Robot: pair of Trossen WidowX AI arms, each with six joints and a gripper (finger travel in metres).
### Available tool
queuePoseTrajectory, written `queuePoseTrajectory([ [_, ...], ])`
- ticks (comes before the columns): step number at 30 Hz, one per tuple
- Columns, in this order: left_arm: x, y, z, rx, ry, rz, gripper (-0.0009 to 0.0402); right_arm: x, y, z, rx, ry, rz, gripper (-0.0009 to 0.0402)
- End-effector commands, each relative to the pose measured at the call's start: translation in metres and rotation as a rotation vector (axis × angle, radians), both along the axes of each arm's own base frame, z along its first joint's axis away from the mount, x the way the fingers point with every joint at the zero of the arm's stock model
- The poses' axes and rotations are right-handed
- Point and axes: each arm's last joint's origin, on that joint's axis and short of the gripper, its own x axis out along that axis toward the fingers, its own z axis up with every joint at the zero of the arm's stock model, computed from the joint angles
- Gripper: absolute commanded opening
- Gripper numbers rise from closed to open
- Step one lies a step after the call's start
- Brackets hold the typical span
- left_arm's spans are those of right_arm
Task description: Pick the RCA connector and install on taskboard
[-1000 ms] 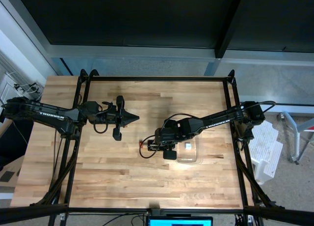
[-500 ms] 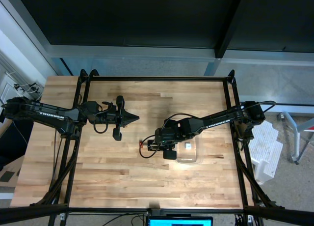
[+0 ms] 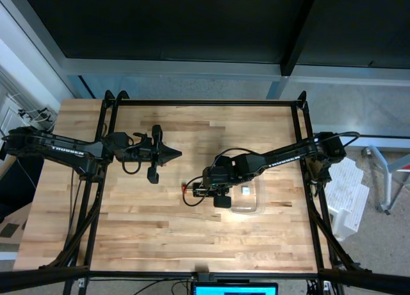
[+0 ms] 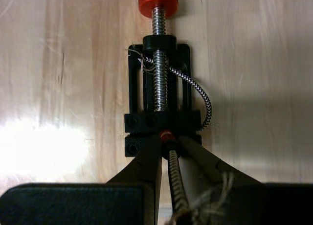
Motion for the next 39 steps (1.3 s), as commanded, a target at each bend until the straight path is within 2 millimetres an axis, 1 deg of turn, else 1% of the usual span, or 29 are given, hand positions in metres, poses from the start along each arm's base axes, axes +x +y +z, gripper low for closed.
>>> queuePoseTrajectory([
  [1,0.000,0.000,0.000,0.000,0.000,0.000,0.0000,0.000,0.000,0.000,0.000,0.003,0.000,0.0002],
  [15,0.000,0.000,0.000,0.000,0.000,0.000,0.0000,0.001,0.000,-0.003,0.003,-0.014,-0.001,0.0002],
  [25,0.000,0.000,0.000,0.000,0.000,0.000,0.0000,-0.001,0.000,-0.011,0.002,-0.012,0.000,0.0002],
  [31,0.000,0.000,0.000,0.000,0.000,0.000,0.0000,0.003,0.000,-0.021,-0.001,0.005,0.003,0.0002],
  [39,0.000,0.000,0.000,0.000,0.000,0.000,0.0000,0.002,0.000,-0.020,-0.001,0.007,0.002,0.0002],
])
